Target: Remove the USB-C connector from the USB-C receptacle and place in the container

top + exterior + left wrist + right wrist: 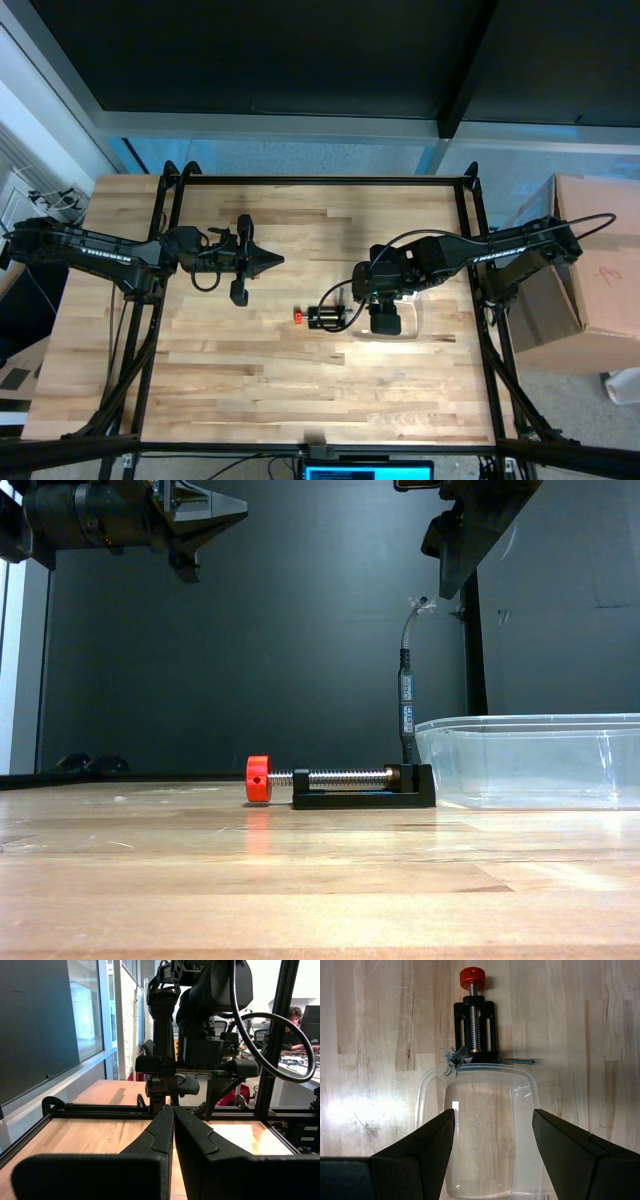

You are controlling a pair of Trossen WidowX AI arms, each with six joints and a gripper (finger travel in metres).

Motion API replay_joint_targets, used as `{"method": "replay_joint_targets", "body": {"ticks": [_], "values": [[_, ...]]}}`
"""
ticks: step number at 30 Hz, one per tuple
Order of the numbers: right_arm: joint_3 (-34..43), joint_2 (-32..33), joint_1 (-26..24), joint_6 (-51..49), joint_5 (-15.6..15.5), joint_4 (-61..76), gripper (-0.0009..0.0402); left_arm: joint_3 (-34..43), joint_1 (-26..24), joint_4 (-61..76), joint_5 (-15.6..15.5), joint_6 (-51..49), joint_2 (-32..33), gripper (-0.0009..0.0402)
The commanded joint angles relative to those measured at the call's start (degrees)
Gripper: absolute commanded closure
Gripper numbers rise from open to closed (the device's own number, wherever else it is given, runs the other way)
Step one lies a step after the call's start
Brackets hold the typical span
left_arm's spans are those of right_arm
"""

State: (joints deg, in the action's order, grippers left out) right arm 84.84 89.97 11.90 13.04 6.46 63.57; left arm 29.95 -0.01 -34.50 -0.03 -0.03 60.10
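Our right gripper (492, 1119) hangs wide open and empty over the clear, round-cornered plastic container (422, 1091). The grey USB-C connector (407, 712) stands upright at the black screw clamp (362, 798) just beside it. Our left gripper (173, 1109), matte fingers pressed together, hovers well apart.

High view looks down, low view level along the table (300, 880) (both share the container (530, 770)).

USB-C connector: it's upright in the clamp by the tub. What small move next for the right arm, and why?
Probably shift the right gripper toward the clamp until its open jaws straddle the USB-C connector. It stands upright at the clamp's end, beside the container that the gripper hangs over. The left gripper is shut, high at left.
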Motion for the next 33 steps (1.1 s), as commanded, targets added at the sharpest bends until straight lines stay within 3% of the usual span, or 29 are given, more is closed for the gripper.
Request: {"method": "replay_joint_targets", "body": {"ticks": [1, 33], "values": [[-0.07, 1.07, 0.11, -0.02, 0.02, -0.33, 0.0178, 0.00, 0.00, -0.02, 0.00, 0.02, 0.02, 0.0393], [-0.07, 14.62, 0.48, -1.66, -0.44, -10.82, 0.0181, 0.00, 0.00, -0.02, 0.00, 0.02, 0.02, 0.0393]]}}
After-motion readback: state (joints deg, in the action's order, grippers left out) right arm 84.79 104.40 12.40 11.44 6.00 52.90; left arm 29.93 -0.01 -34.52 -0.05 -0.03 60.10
